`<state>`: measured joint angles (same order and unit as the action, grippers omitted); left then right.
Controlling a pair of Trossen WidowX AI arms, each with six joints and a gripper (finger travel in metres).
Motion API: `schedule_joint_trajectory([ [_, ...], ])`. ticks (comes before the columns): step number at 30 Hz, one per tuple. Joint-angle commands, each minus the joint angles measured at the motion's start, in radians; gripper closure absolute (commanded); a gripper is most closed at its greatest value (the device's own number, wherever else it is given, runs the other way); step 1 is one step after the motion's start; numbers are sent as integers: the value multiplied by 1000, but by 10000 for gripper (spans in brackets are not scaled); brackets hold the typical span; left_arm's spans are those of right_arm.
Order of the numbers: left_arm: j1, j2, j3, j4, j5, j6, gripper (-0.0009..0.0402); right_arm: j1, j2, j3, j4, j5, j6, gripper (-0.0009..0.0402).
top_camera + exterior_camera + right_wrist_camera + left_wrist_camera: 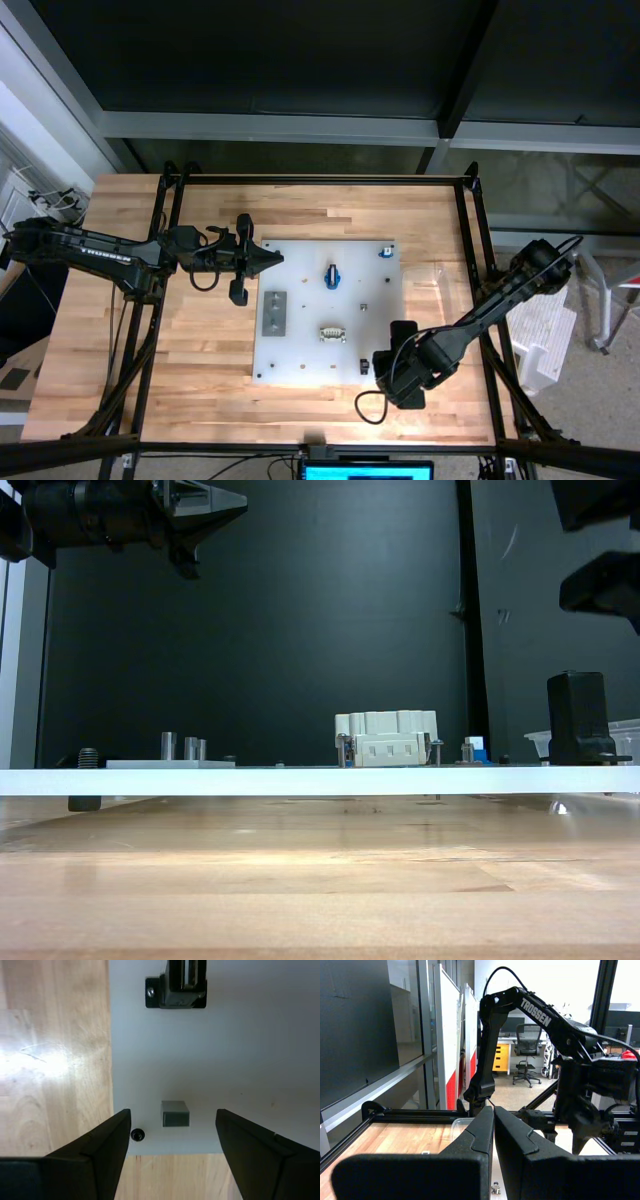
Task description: Pick the 16mm bar and install on taskboard
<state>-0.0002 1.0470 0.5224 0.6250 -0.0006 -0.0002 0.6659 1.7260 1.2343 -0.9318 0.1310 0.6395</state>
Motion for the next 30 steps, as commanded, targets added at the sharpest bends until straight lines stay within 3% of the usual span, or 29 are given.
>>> schedule_joint_trajectory([
  [1, 0, 0, 0, 0, 0, 0, 393, -5, -37, 1, -8, -1, -19, 139],
  [15, 0, 0, 0, 0, 0, 0, 393, -34, -122, -10, -50, 0, -30, 138],
  [19, 0, 0, 0, 0, 0, 0, 393, -113, -224, -41, -23, 27, -114, 149],
  [22, 0, 0, 0, 0, 0, 0, 393, -183, -314, -68, 25, 89, -227, 167],
  [30, 0, 0, 0, -1, 0, 0, 393, -412, -542, -217, 351, 76, -532, 241],
])
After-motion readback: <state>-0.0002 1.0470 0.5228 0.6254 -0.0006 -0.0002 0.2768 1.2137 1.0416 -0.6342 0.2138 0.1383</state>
